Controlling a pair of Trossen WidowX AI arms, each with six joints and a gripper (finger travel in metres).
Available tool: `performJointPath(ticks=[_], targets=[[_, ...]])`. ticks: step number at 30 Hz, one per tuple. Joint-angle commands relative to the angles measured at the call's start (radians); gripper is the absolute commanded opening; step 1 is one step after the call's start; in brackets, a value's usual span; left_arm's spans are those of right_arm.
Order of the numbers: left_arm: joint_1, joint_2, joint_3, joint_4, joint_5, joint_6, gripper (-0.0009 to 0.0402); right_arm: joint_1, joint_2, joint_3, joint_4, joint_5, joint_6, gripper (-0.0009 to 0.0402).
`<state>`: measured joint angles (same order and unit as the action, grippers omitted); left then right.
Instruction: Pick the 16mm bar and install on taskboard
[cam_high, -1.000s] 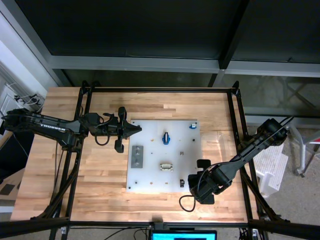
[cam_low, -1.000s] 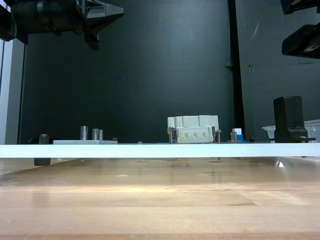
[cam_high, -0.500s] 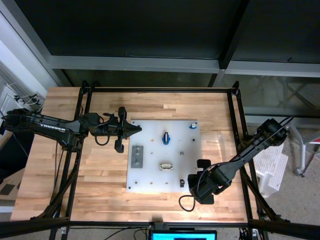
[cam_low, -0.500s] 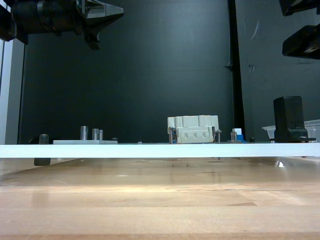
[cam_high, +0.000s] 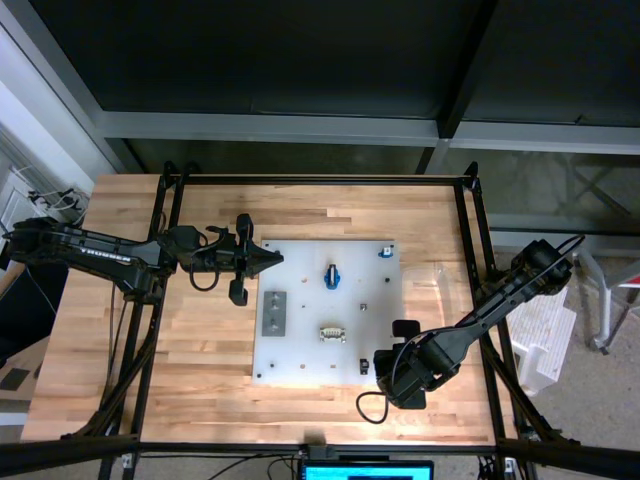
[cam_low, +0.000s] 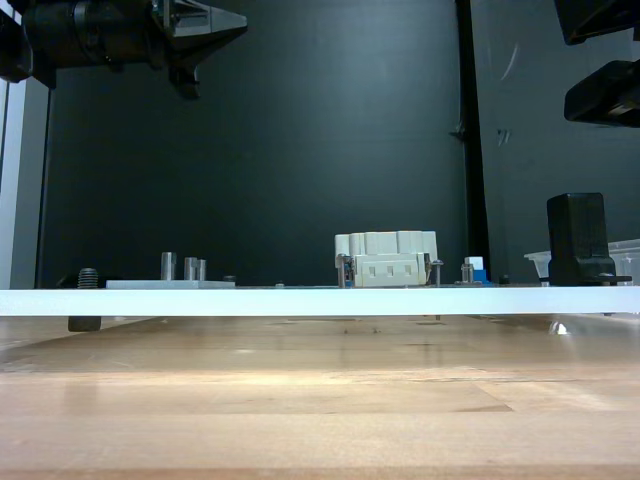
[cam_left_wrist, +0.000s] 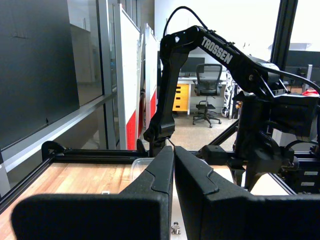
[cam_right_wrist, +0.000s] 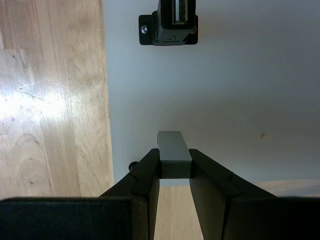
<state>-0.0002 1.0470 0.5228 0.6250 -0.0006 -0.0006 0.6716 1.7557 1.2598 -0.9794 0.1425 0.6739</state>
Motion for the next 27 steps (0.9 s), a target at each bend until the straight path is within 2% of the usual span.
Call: performJointPath(ticks=[1,14,27], targets=[[0.0,0.0,0.0,0.0,0.0,0.0,0.0,0.0,0.005,-0.004,-0.002,-0.005,0.001,0.0004],[0.0,0.0,0.0,0.0,0.0,0.0,0.0,0.0,0.0,0.002,-0.004,-0.005,-0.001,0.0004],[0.0,0.0,0.0,0.0,0.0,0.0,0.0,-0.003,0.0,0.066,-0.076,-0.004,-0.036,0.0004]])
